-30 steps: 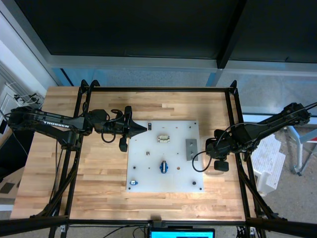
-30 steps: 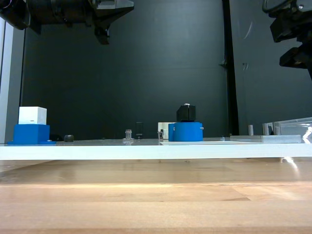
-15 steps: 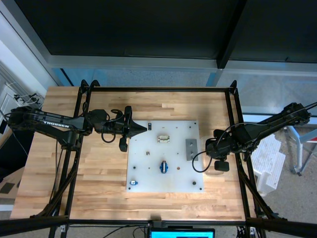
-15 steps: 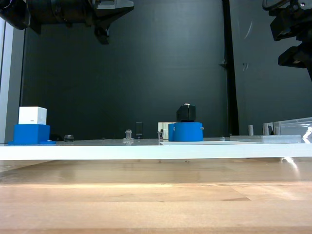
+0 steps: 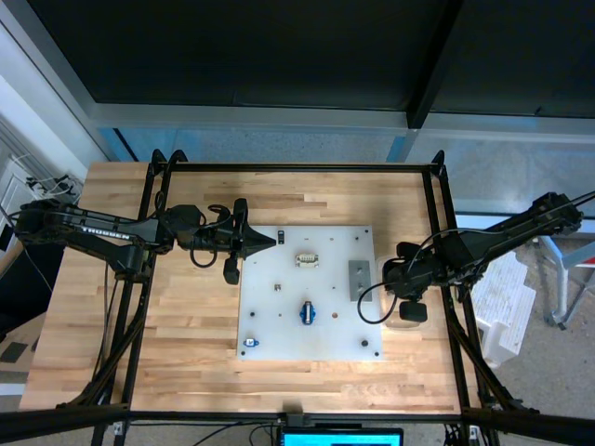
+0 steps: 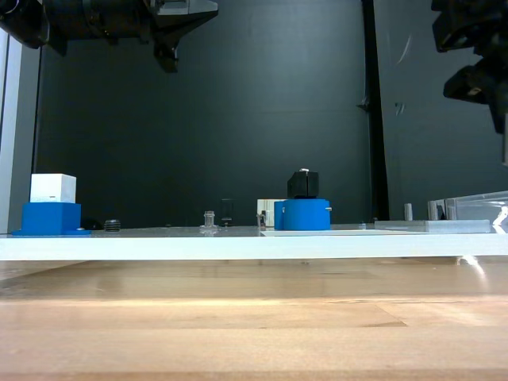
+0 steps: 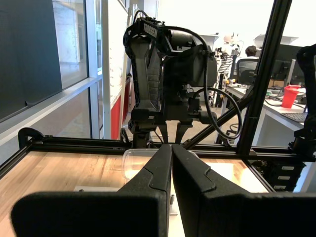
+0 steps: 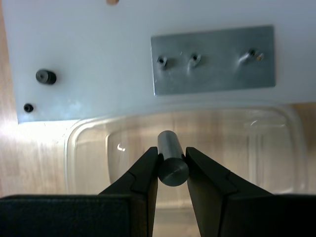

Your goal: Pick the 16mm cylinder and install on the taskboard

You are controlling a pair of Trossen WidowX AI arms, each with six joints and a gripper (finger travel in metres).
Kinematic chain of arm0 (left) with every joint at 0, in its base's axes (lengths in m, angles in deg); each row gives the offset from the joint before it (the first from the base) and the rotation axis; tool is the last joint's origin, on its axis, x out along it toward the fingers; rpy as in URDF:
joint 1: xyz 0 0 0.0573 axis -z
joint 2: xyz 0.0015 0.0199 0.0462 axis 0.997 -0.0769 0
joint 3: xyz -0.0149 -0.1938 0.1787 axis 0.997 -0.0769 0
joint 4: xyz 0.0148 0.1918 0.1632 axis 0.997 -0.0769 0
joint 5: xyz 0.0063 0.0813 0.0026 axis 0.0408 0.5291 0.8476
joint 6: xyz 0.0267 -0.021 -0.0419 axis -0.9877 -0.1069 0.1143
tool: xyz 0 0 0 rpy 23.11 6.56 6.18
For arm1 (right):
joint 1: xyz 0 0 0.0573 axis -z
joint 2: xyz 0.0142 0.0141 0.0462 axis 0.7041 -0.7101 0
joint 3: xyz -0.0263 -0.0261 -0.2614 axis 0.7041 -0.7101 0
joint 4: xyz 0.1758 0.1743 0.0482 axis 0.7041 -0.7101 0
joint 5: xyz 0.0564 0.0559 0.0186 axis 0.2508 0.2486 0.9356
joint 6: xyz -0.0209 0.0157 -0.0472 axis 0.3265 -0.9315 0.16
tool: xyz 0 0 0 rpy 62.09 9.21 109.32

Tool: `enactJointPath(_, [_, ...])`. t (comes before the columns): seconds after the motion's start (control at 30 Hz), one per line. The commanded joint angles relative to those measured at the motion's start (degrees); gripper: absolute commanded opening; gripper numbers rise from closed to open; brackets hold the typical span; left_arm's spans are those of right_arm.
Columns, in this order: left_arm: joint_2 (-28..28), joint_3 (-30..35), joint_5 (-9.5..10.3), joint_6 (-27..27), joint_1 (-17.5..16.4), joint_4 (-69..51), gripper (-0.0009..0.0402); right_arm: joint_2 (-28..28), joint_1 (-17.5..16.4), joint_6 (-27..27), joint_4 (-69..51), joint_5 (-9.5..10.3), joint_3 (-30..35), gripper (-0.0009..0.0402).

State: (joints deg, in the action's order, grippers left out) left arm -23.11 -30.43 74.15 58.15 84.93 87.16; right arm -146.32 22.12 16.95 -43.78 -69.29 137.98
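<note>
Grey brushed metal, smooth and round, the cylinder (image 8: 172,164) sits pinched between the two black fingers (image 8: 143,173) of the right gripper (image 8: 171,152), which is clamped on its curved sides. Its long axis runs along the fingers: one flat circular end faces the wrist camera and the other points away, down toward the clear tray (image 8: 276,148) beneath it. The tray is thin, glossy plastic with rounded corners, lying on the wooden table (image 5: 186,353) just beside the right edge of the taskboard (image 5: 279,321), a matte white square plate. In the right wrist view a flat grey block (image 8: 212,59) with three small marks in a row lies on the board next to the tray. From above, a blue fitting (image 5: 306,313) stands near the board's middle and a beige connector (image 5: 306,259) near its far edge. The low view shows the right gripper hanging high over the board's right end. The left gripper (image 7: 172,145) is held level above the board's far left corner, its tapered black fingers pressed flat together with nothing between them.
</note>
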Motion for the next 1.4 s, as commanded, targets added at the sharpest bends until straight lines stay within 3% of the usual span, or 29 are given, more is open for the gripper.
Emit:
enactJointPath(0.03, [0.0, 0.0, -0.02, 0.0, 0.0, 0.0, 0.0000, -2.1, 0.0, 0.0, -0.2, -0.26, 1.7, 0.0004])
enactJointPath(0.53, [0.0, 0.0, -0.02, 0.0, 0.0, 0.0, 0.0000, -16.2, 0.2, 0.5, -0.2, -0.33, 11.1, 0.0004])
enactJointPath(0.67, [0.0, 0.0, -0.02, 0.0, 0.0, 0.0, 0.0000, -18.8, 0.2, 0.5, -0.1, -0.42, 13.6, 0.0004])
enactJointPath(0.77, [0.0, 0.0, -0.02, 0.0, 0.0, 0.0, 0.0000, -20.7, 0.2, 0.5, -0.1, -1.84, 15.8, 0.0004])
enactJointPath(1.4, [0.0, 0.0, -0.02, 0.0, 0.0, 0.0, 0.0000, -32.4, 1.2, 0.0, -0.1, -1.73, 25.9, 0.0004])
